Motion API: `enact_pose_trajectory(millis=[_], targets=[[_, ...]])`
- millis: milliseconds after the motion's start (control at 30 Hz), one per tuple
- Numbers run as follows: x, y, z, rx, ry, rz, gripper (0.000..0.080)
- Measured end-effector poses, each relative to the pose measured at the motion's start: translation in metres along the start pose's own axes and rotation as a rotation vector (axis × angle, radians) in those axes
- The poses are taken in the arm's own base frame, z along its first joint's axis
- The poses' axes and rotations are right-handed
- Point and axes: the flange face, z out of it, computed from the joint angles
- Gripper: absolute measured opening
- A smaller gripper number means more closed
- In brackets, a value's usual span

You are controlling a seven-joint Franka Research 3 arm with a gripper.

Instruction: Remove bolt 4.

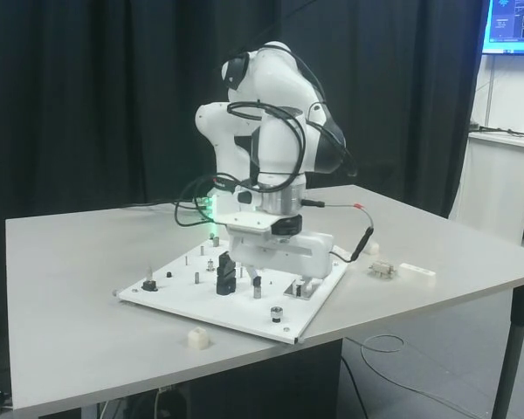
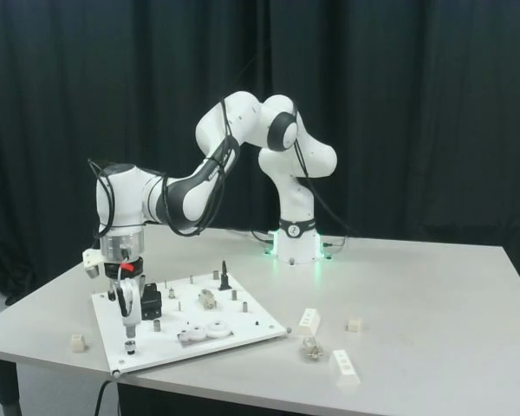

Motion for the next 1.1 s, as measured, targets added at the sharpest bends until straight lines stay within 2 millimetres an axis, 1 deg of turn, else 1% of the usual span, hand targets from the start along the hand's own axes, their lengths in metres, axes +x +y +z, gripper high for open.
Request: enact_pose_trajectory(millis=[233, 500, 1100], targets=[[-0.002, -0.004, 0.011, -0.026, 0.003, -0.021, 0.0800], [0.001, -0.005, 0.025, -0.037, 0.015, -0.025, 0.0800], [0.008, -0.002, 0.048, -0.059, 0.019, -0.019, 0.0800]])
